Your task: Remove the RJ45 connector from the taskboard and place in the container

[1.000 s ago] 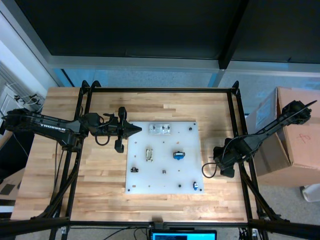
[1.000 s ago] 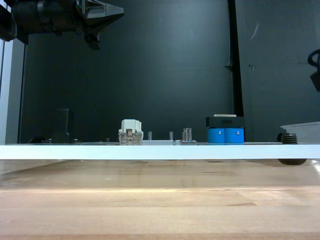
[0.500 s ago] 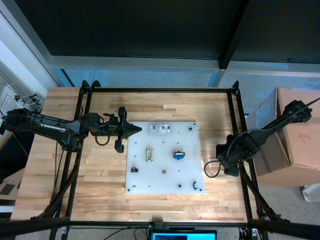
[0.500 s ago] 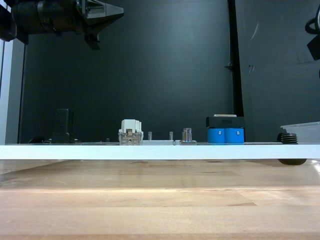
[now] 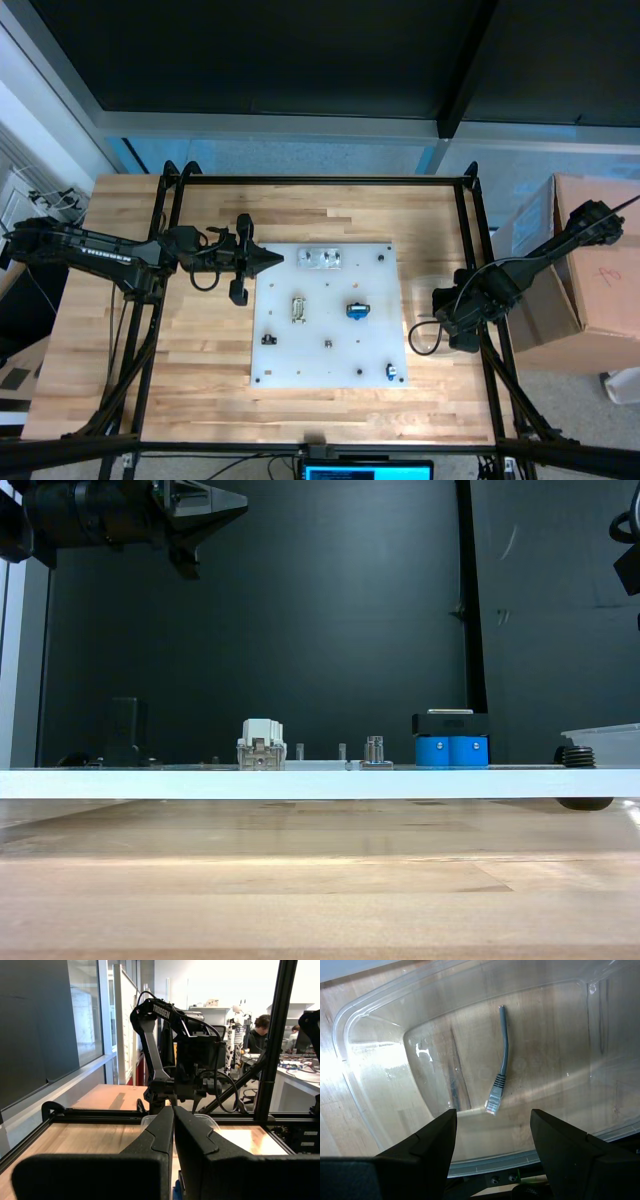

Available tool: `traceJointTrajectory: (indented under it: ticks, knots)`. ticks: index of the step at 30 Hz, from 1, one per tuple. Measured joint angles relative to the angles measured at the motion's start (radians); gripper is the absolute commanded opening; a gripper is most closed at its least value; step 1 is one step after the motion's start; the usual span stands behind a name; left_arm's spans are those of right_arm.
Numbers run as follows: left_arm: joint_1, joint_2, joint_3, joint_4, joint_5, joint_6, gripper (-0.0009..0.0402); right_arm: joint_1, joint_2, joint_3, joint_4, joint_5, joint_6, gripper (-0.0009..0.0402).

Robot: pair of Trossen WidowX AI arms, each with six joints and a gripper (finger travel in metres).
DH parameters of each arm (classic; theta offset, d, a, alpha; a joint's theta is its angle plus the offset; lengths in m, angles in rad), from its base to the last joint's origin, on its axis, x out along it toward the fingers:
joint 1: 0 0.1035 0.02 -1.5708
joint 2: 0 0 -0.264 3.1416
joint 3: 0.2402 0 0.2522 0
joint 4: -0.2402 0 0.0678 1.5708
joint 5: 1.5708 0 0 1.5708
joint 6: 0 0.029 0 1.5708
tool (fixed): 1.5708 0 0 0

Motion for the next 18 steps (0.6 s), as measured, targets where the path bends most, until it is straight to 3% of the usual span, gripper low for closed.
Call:
traceJointTrajectory:
  ticks: [4, 8, 15, 18]
  knots:
    - [0.0, 0.0, 0.0, 0.0, 0.0, 0.0, 0.0, 0.0, -0.002, 0.0, 0.01, 0.016, -0.006, 0.0203]
    - [0.0, 0.0, 0.0, 0.0, 0.0, 0.0, 0.0, -0.026, -0.03, 0.0, 0.1, 0.089, -0.073, 0.0204]
    - [0.0, 0.0, 0.0, 0.0, 0.0, 0.0, 0.0, -0.147, -0.098, 0.0, 0.344, 0.227, -0.283, 0.0203]
    - [0.0, 0.0, 0.0, 0.0, 0.0, 0.0, 0.0, -0.196, -0.106, 0.0, 0.475, 0.261, -0.388, 0.02]
